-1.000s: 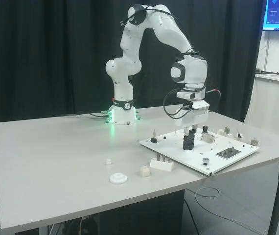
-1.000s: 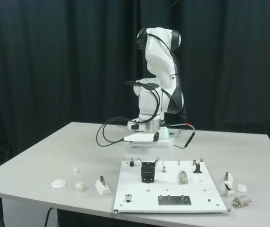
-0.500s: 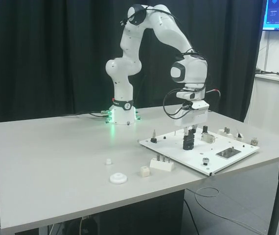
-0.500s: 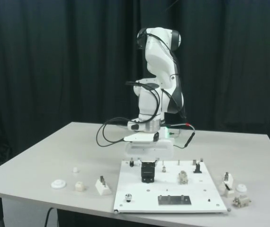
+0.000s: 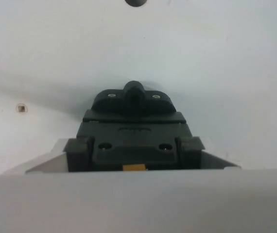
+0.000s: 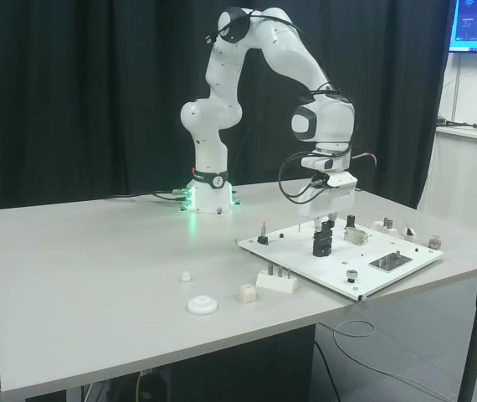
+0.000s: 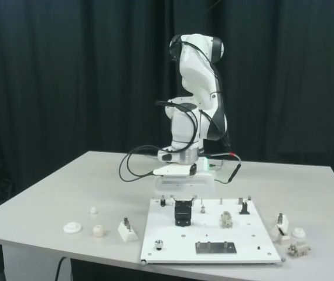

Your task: Insert D-SUB.

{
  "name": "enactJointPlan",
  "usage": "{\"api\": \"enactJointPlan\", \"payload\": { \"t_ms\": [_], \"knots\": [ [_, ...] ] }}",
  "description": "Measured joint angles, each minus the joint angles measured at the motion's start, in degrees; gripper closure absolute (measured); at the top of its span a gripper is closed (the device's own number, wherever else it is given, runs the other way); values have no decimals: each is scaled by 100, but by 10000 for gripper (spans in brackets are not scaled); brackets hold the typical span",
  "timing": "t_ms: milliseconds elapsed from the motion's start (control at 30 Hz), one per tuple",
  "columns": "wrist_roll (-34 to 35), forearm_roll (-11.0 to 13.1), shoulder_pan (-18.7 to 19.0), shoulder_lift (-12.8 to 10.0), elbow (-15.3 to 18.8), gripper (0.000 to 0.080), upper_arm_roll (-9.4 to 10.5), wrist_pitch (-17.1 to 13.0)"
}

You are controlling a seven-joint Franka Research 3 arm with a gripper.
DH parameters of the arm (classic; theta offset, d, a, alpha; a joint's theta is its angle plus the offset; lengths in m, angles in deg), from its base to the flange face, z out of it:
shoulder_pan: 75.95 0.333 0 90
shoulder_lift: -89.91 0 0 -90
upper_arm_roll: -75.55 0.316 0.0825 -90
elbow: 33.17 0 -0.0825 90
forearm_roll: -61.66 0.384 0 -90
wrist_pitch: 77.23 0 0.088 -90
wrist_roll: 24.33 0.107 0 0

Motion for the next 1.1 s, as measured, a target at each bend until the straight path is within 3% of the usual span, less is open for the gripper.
{"api": "enactJointPlan", "payload": {
  "t_ms": [967, 1000, 1100],
  "knots": [
    [-54, -98, -16, 15, 63, 392, -21, 67],
    [-54, -98, -16, 28, 62, 34, -21, 84],
    [-53, -98, -16, 82, 52, 34, -21, 156]
  ]
}}
